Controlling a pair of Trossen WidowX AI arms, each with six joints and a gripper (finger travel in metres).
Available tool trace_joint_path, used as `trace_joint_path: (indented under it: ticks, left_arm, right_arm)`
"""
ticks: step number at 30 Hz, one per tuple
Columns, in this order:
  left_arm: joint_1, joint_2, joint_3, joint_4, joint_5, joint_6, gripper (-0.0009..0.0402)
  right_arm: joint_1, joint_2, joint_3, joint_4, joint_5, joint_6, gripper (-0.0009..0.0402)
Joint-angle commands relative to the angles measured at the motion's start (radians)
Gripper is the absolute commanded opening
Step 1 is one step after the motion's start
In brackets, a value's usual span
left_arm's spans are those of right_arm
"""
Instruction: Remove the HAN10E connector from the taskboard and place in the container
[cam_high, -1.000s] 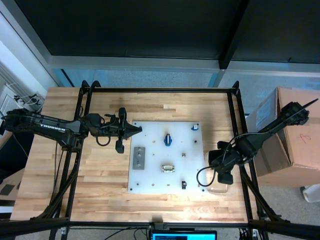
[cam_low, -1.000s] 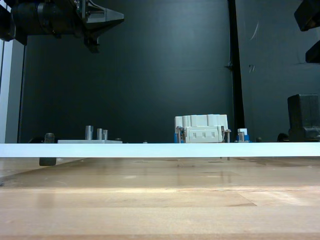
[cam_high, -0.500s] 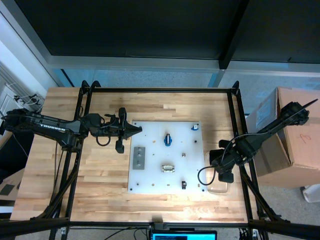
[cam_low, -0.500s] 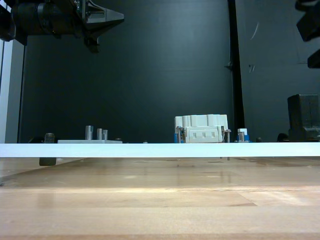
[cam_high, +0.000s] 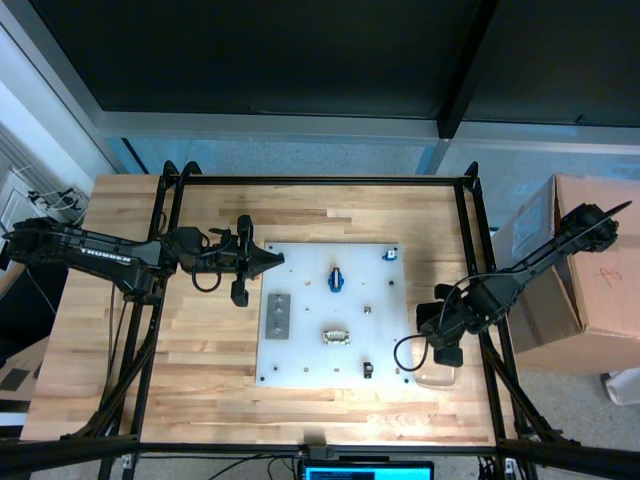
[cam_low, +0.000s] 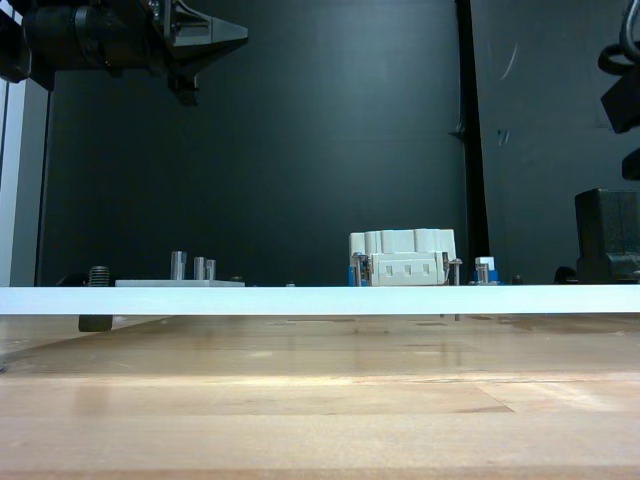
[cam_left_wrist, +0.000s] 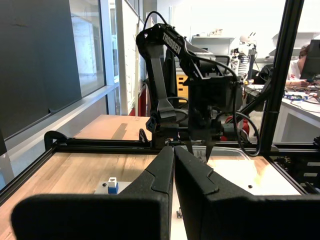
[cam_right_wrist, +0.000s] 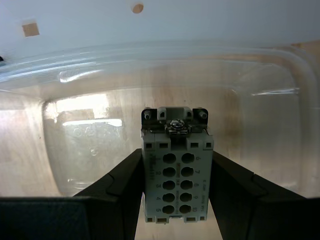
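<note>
Connector: the HAN10E connector (cam_right_wrist: 175, 167) is off the taskboard (cam_high: 300, 340), held with its numbered pin face toward the right wrist camera, over the inside of the container (cam_right_wrist: 85, 150).
Right gripper: the right gripper (cam_right_wrist: 176, 154) is clamped on the connector's two long sides, above the clear container, which stands on the desk (cam_high: 200, 380) just beside the board's near right corner.
Left gripper: the left gripper (cam_left_wrist: 173, 150) has its fingers together on nothing, raised over the board's far left edge.
Done: removal and the carry to the container, by my judgement.
Left: lowering and letting go; whether the connector touches the container floor I cannot tell.
Around: a beige housing (cam_high: 337, 337), a blue part (cam_high: 335, 279) and a grey block (cam_high: 277, 315) sit on the board.
In the way: nothing shows between connector and container floor; only the rim lies near.
</note>
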Motion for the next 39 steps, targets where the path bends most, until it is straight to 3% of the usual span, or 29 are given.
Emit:
trace_joint_path:
  ticks: [1,8,13,21,39]
  left_arm:
    - [0.000,0.000,0.000,0.000,0.000,0.000,0.0000]
    - [0.000,0.000,0.000,0.000,0.000,0.000,0.0000]
    - [0.000,0.000,0.000,0.000,0.000,0.000,0.0000]
    - [0.000,0.000,0.000,0.000,0.000,0.000,0.0000]
    - [0.000,0.000,0.000,0.000,0.000,0.000,0.0000]
  right_arm:
    - [0.000,0.001,-0.036,0.043,0.000,0.001,0.0009]
    - [0.000,0.001,-0.098,0.087,-0.003,0.002,0.0009]
    - [0.000,0.000,-0.063,0.056,-0.096,0.055,0.0017]
    - [0.000,0.000,0.005,-0.013,-0.078,0.047,0.0032]
    - [0.000,0.000,0.010,-0.020,-0.077,0.050,0.0032]
